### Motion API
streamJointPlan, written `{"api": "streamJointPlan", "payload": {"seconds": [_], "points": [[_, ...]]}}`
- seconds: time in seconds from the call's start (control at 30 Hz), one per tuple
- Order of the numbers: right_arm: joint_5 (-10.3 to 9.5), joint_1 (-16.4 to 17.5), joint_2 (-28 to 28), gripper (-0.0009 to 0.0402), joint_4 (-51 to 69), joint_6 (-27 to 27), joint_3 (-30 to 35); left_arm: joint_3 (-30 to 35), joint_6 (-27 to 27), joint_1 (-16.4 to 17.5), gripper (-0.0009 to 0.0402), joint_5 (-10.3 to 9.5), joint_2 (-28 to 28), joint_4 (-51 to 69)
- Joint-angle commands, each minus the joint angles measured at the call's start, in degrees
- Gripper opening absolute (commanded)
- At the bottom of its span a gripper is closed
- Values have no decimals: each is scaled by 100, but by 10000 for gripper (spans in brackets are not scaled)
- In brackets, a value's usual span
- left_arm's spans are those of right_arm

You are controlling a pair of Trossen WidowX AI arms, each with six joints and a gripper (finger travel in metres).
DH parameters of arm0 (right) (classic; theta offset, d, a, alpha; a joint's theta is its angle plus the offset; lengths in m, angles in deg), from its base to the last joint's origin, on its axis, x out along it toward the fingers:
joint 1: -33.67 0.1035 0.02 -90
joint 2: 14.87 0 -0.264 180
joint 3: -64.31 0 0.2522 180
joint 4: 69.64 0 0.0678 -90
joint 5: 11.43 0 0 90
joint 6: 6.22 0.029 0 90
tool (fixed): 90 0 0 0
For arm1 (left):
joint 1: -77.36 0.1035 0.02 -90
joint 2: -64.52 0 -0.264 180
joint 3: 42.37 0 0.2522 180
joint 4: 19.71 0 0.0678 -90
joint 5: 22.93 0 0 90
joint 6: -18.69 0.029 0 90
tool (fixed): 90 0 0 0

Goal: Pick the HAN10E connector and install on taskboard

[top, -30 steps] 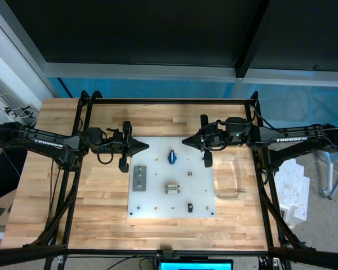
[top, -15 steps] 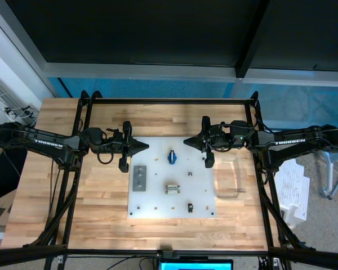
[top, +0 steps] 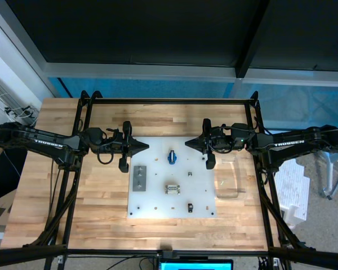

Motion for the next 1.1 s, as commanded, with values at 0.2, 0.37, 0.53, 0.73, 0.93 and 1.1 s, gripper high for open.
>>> {"api": "streamJointPlan", "payload": {"seconds": [0.2, 0.37, 0.53, 0.73, 0.93, 1.1], "points": [[4, 0, -13, 0, 17, 2, 26, 0, 2, 2, 1, 0, 2, -2], [4, 2, -13, 0, 11, 4, 26, 0, 2, 0, 1, 0, 2, -2], [7, 0, -13, 0, 13, 87, 26, 0, 2, 0, 1, 0, 2, -2], [4, 0, -13, 0, 15, 85, 26, 0, 2, 0, 1, 0, 2, -2], [7, 0, -13, 0, 15, 83, 26, 0, 2, 0, 1, 0, 2, -2], [4, 0, -13, 0, 39, 85, 26, 0, 2, 2, 1, 0, 2, -2]]}}
